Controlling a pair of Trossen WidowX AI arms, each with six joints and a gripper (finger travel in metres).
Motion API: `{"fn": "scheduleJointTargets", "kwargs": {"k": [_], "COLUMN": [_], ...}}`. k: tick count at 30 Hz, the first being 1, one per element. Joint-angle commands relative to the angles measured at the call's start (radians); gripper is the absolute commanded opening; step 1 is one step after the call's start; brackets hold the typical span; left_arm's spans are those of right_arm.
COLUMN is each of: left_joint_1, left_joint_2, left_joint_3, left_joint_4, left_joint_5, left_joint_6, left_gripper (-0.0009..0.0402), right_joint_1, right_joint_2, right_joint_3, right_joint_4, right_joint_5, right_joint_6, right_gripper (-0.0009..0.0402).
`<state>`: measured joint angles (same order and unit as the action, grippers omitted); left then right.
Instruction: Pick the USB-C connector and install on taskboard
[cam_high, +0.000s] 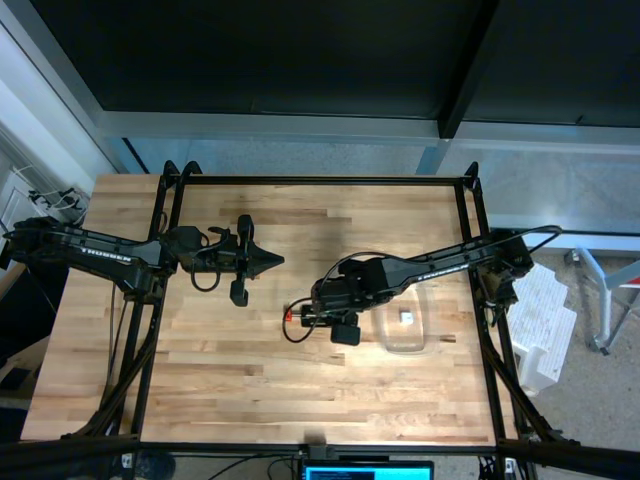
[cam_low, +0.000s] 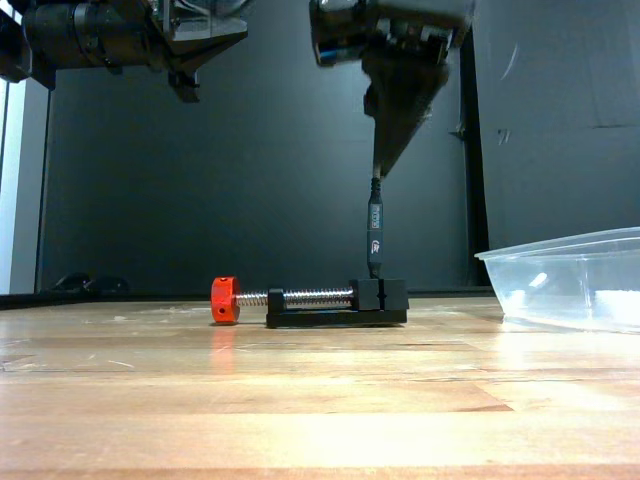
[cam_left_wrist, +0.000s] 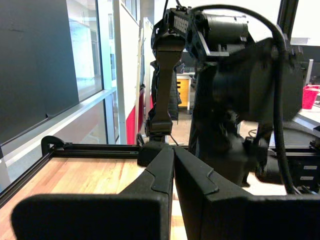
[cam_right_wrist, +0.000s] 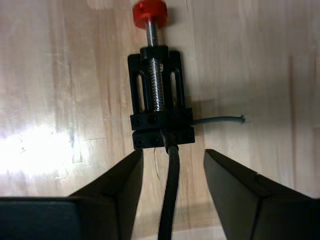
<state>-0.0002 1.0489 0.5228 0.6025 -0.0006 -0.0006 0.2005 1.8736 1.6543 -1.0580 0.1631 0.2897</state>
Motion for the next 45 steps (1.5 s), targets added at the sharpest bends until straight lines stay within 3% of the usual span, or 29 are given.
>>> {"fn": "scheduleJointTargets", "kwargs": {"k": [1, 11, 22, 27, 31, 33, 37, 39, 45], "left_joint_1": [0.000, 0.000, 0.000, 0.000, 0.000, 0.000, 0.000, 0.000, 0.000], "left_joint_2": [0.000, 0.000, 0.000, 0.000, 0.000, 0.000, 0.000, 0.000, 0.000], "left_joint_3": [0.000, 0.000, 0.000, 0.000, 0.000, 0.000, 0.000, 0.000, 0.000], "left_joint_4": [0.000, 0.000, 0.000, 0.000, 0.000, 0.000, 0.000, 0.000, 0.000], "left_joint_5": [0.000, 0.000, 0.000, 0.000, 0.000, 0.000, 0.000, 0.000, 0.000], "left_joint_6": [0.000, 0.000, 0.000, 0.000, 0.000, 0.000, 0.000, 0.000, 0.000], "left_gripper": [0.0000, 0.0000, 0.0000, 0.0000, 0.0000, 0.0000, 0.0000, 0.0000, 0.0000], "right_joint_1": [-0.001, -0.020, -0.079, -0.131, -0.179, -0.191, -0.209, -0.214, -0.216], "right_joint_2": [-0.037, -0.164, -0.277, -0.375, -0.481, -0.533, -0.612, -0.643, -0.686], "right_joint_3": [0.003, 0.002, -0.034, -0.153, -0.292, -0.369, -0.509, -0.576, -0.744], "right_joint_4": [-0.007, -0.006, 0.046, 0.196, 0.394, 0.520, 0.761, 0.886, 1.217], "right_joint_5": [0.002, -0.063, -0.060, -0.075, -0.169, -0.200, -0.220, -0.248, -0.252], "right_joint_6": [-0.046, -0.161, -0.272, -0.314, -0.325, -0.330, -0.337, -0.342, -0.269], "right_gripper": [0.0199, 0.0199, 0.0132, 0.0064, -0.0003, 0.0005, 0.0001, 0.0000, 0.0000]}}
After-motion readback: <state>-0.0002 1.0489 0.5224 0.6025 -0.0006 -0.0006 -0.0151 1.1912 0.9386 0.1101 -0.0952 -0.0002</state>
